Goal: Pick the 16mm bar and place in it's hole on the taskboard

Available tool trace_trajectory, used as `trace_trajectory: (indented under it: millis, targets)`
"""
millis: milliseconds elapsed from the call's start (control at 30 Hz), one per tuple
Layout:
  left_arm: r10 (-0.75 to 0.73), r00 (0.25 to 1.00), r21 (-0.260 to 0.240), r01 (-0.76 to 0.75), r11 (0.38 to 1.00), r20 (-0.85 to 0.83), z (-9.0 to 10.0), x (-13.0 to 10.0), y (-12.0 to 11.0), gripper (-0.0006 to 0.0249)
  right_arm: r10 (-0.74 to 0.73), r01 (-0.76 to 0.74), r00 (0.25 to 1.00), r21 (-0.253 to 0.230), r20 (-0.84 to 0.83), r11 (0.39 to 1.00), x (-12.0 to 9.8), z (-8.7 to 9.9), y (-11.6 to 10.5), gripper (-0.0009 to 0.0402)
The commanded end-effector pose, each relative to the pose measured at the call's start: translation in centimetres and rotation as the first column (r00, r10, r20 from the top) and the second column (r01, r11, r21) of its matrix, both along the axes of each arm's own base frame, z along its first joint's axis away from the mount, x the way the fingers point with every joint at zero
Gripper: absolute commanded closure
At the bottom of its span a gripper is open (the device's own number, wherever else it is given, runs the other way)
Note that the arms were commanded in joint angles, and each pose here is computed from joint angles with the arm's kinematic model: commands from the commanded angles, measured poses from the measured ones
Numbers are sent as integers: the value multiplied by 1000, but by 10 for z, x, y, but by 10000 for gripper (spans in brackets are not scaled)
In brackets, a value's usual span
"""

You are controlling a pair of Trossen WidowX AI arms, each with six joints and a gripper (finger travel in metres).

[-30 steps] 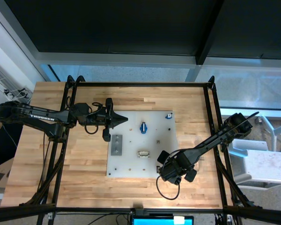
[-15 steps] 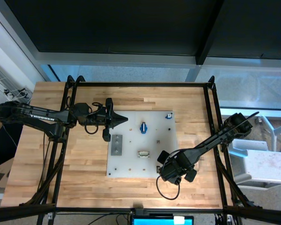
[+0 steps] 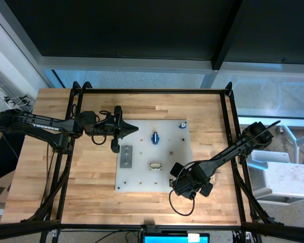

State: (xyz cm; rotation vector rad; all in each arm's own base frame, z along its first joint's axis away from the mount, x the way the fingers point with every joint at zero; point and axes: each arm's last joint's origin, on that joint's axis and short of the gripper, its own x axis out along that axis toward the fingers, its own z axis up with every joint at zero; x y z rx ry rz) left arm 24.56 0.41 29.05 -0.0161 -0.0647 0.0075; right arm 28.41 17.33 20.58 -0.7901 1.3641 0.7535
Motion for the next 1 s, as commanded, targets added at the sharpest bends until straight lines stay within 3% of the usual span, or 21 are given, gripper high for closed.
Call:
trace_trajectory:
  millis: [33, 400, 733, 1000]
  targets:
    - [0, 1000, 0, 0, 1000, 0, 0, 0, 0, 243, 0, 0, 1000, 2, 5, 1000, -1, 2, 0, 192]
    - [0, 1000, 0, 0, 1000, 0, 0, 0, 0, 243, -1, 1, 1000, -4, 9, 1000, -5, 14, -3, 193]
    - [0, 1000, 0, 0, 1000, 0, 0, 0, 0, 243, -9, 7, 998, 31, 65, 1000, -18, 42, -11, 192]
    - [0, 1000, 0, 0, 1000, 0, 0, 0, 0, 243, -26, 25, 998, 31, 60, 999, -21, 45, -12, 192]
